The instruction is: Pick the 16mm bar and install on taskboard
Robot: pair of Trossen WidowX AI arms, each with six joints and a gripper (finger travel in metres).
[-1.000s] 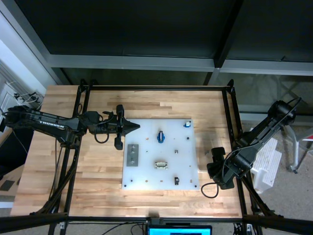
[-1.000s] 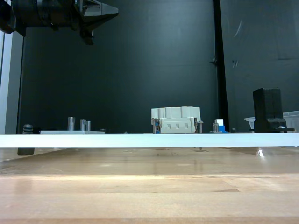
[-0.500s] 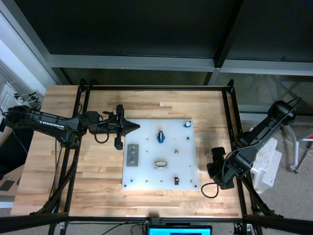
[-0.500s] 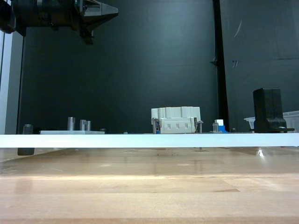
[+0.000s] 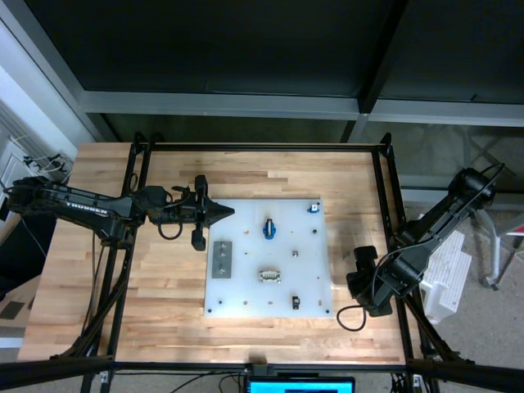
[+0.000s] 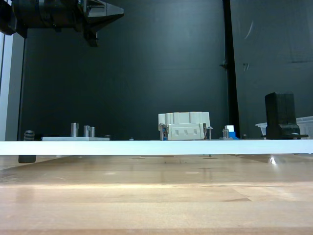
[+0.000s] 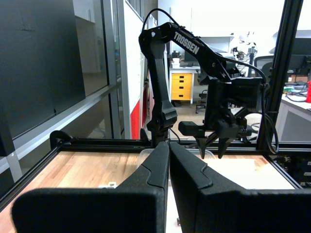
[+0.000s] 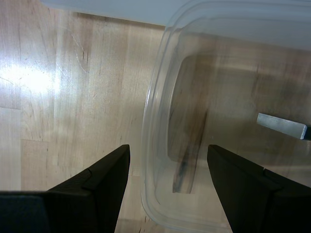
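Right gripper (image 8: 166,160) spread open, empty, hovering over clear plastic tub (image 8: 154,111) by white taskboard (image 5: 311,270). Grey metal bar (image 8: 282,126) lies free in tub, offset sideways from gripper, long axis roughly along jaw-opening line; wrist turn likely needed. Left gripper (image 5: 219,211) clenched, empty, high over board's far-left corner, much farther.

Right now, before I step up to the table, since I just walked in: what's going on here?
Nothing is held at this moment. The right gripper hangs open over a clear plastic tub off the right side of the white task board. A grey bar, likely the 16mm bar, lies free inside the tub. The left gripper is shut on nothing, hovering above the board near its far left corner.
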